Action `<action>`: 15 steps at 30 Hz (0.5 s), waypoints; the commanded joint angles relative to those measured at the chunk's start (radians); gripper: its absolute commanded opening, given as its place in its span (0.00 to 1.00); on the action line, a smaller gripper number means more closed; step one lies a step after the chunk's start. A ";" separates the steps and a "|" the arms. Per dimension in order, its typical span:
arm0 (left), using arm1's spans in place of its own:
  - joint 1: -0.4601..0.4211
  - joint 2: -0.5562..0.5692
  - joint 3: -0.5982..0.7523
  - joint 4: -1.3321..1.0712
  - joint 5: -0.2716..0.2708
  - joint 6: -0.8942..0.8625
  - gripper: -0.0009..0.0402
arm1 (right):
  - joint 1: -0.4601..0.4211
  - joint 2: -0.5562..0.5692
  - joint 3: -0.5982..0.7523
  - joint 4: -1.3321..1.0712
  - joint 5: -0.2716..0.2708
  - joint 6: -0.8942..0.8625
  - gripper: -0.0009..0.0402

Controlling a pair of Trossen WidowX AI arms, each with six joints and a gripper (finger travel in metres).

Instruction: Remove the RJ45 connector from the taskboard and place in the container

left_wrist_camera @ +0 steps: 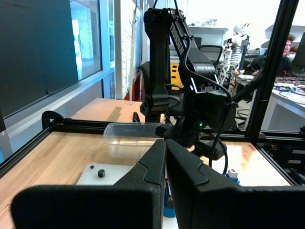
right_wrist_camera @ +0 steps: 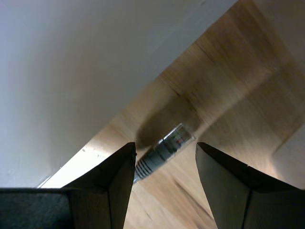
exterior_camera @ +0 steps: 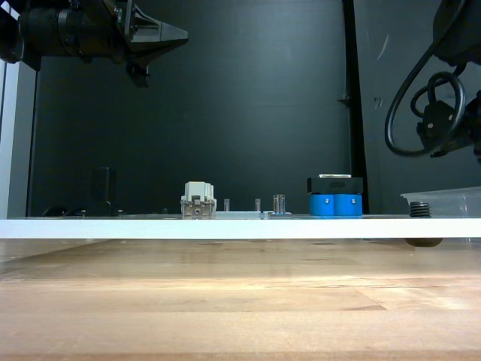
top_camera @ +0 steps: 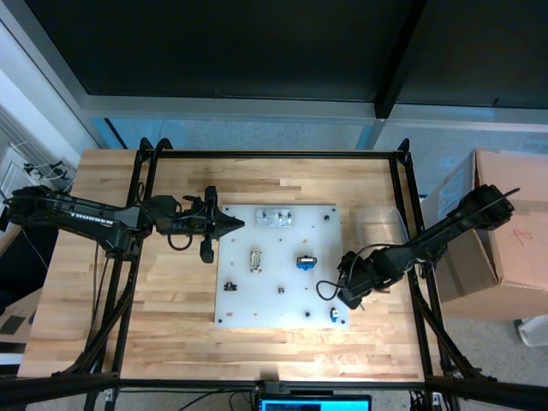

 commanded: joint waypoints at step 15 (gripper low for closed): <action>0.000 0.000 0.000 0.000 0.000 0.000 0.02 | 0.000 0.018 0.011 0.012 -0.027 -0.003 0.07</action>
